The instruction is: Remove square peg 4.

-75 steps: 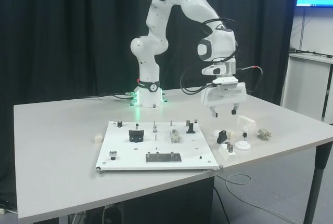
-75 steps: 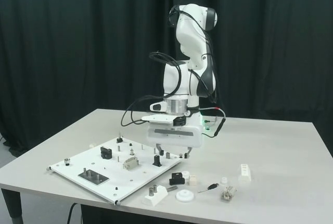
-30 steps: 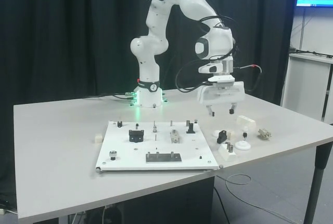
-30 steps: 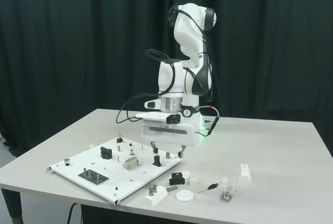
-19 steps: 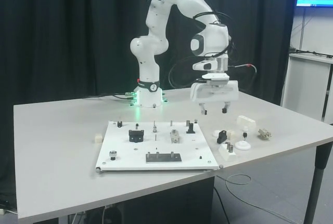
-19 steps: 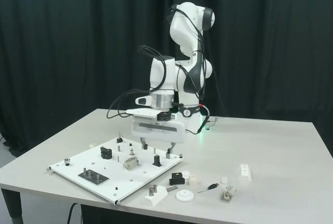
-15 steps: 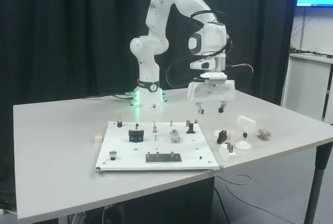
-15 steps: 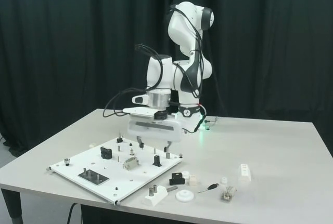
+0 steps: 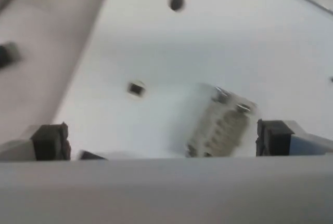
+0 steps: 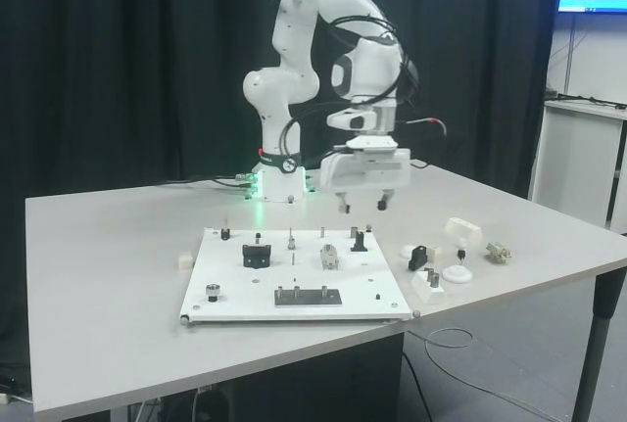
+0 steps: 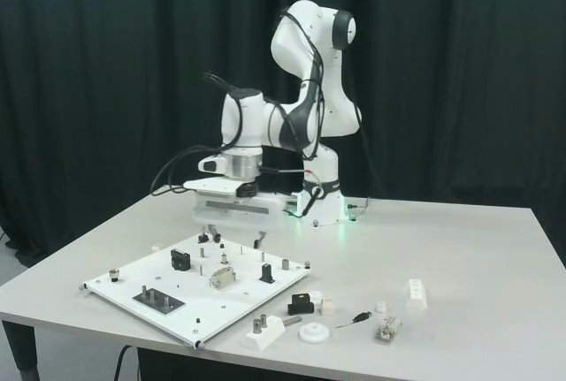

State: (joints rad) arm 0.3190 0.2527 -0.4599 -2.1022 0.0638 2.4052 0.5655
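Note:
My gripper [image 10: 362, 207] hangs open and empty above the far side of the white board [image 10: 294, 277], which carries several small pegs and fixtures. The second room view shows the gripper [image 11: 235, 235] over the board's [image 11: 133, 273] back edge, apart from everything on it. In the wrist view both black fingertips [image 9: 49, 142] stand wide apart around the gripper's middle [image 9: 161, 140]. Below them lie a small square-topped peg [image 9: 136, 88] and a grey block [image 9: 221, 122] on the board. I cannot tell which peg is square peg 4.
Loose parts lie on the grey table to the right of the board: a black bracket [image 10: 418, 257], a white gear [image 10: 453, 274], a white block [image 10: 462, 230] and a small connector [image 10: 498, 252]. A white cube [image 10: 183, 260] sits left of the board. The arm's base [image 10: 279, 182] glows green behind.
The arm has swung from above the loose parts to over the board's far side and risen slightly. The gripper stayed open and empty.

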